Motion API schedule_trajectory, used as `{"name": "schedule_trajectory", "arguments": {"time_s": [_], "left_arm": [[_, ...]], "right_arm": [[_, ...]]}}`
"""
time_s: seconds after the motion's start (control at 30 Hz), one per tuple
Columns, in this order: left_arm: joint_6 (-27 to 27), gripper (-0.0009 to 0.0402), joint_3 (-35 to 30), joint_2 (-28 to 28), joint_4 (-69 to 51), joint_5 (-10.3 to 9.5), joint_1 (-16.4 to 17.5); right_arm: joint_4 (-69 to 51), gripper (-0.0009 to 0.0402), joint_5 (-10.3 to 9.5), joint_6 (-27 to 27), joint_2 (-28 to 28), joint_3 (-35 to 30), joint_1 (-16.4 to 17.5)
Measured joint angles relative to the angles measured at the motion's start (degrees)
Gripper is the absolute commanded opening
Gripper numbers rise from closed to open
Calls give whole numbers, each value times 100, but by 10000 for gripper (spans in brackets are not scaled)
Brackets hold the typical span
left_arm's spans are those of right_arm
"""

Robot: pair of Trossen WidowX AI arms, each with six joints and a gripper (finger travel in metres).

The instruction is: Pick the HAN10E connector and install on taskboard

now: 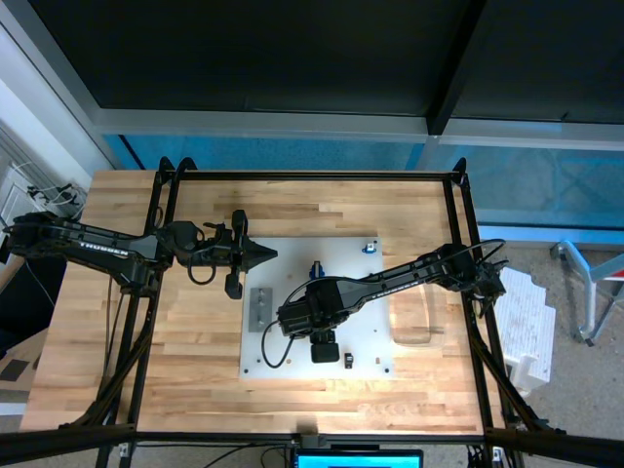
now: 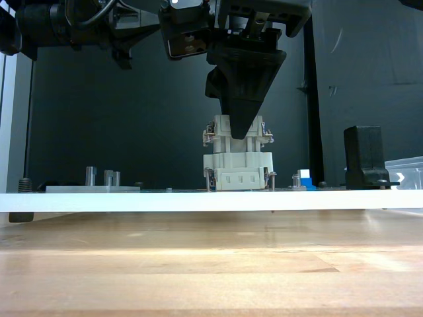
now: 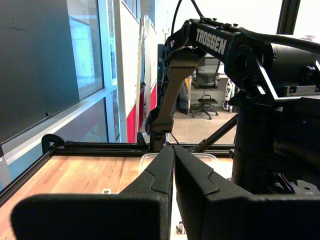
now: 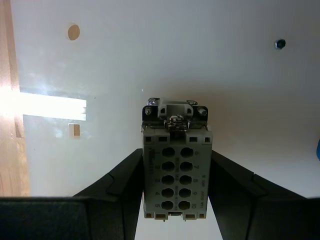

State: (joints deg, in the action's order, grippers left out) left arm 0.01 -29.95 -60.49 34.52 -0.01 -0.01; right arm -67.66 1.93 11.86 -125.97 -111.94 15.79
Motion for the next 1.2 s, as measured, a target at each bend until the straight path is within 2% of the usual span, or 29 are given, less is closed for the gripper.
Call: {"name": "schedule_trajectory", "arguments": {"time_s": [0.1,0.4,0.93,1.2], "left_arm": [[-2,1,0,0,0,0,0],[0,1,0,0,0,0,0],[0,1,0,0,0,0,0],[-2,1,2,0,0,-2,0]], "right_arm": [[7,25,-11,153,-17,26,0],[7,25,-15,140,-42,44,-4],[765,25,0,125,44,741,-2],[817,25,2,114,48,776,-2]]}}
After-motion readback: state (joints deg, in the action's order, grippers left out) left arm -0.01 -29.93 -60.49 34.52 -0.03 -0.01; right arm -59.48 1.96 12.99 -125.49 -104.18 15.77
